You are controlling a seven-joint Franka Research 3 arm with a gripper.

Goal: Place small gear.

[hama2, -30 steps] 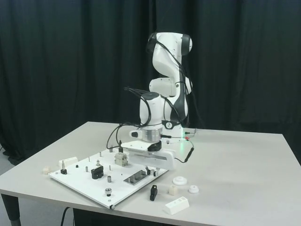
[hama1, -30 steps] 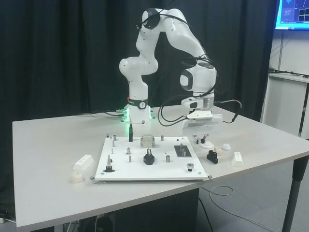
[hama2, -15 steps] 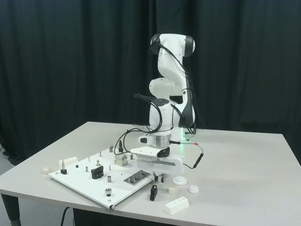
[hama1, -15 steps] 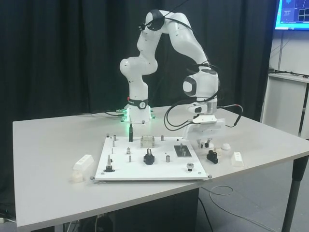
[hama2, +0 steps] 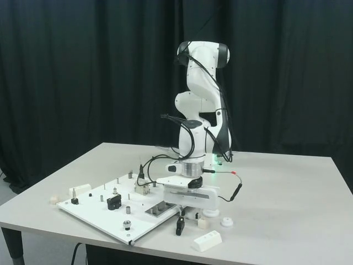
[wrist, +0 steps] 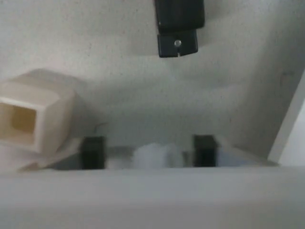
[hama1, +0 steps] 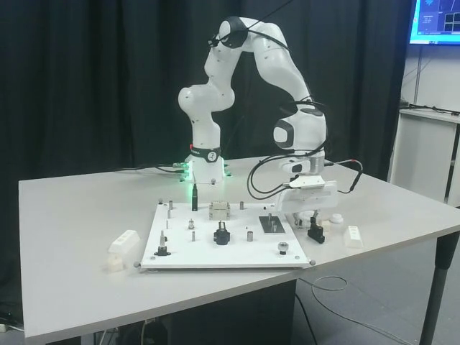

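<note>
1. Second room view, nearest edge, lower middle: a white block (hama2: 207,241) lies on the grey table (hama2: 287,199).
2. Just behind it, a black part (hama2: 180,225) and a pale hollow block (hama2: 202,223) sit close together. The small gear (hama2: 226,222) is to their right, flat on the table and clear of the fingers.
3. The gripper (hama2: 199,210) is low over the table, at the right corner of the white board (hama2: 94,212). A larger white disc (hama2: 212,213) shows at its right side. This view does not show the fingers themselves.
4. The wrist view supplies that: the gripper (wrist: 148,151) has two black fingertips (wrist: 93,152) spread apart, with a blurred white piece (wrist: 157,155) between them. Cannot tell whether they touch it, or which gear it is.
5. Also in the wrist view: the black part (wrist: 177,28) lies beyond the fingers, and the pale hollow block (wrist: 28,114) is off to one side with its open end showing.
6. First room view, right of centre: the gripper (hama1: 309,217) hides the larger disc. The small gear (hama1: 334,218) is just to its right, and the white block (hama1: 353,236) is further right.
7. Only this view shows a second white block (hama1: 123,243), left of the white board (hama1: 215,255).
8. Behind these, a green light (hama1: 188,169) glows at the arm base, with a black curtain (hama1: 86,72) at the back.
</note>
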